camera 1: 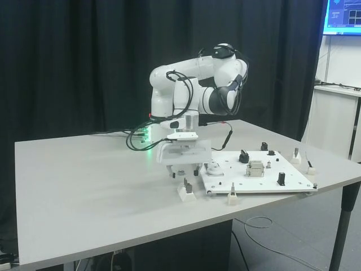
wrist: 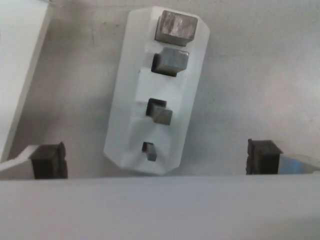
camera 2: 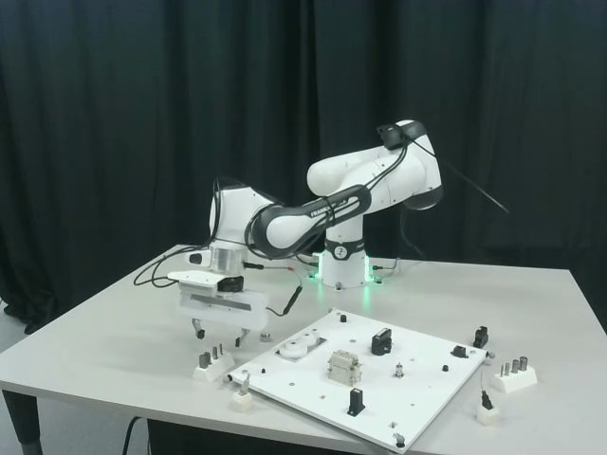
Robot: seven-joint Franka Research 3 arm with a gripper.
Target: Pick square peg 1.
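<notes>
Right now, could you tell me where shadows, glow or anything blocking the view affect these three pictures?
Wrist view: the peg holder casts a soft shadow on the table, and a pale part of the gripper's body fills the bottom edge. First room view: green light glows at the arm's base; a lit screen shows in the corner. Second room view: the same green glow, black curtain behind.

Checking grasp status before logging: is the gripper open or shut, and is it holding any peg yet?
Open, holding nothing. In the wrist view the black fingers stand wide apart on either side of the white peg holder block; all four grey square pegs sit in it.
</notes>
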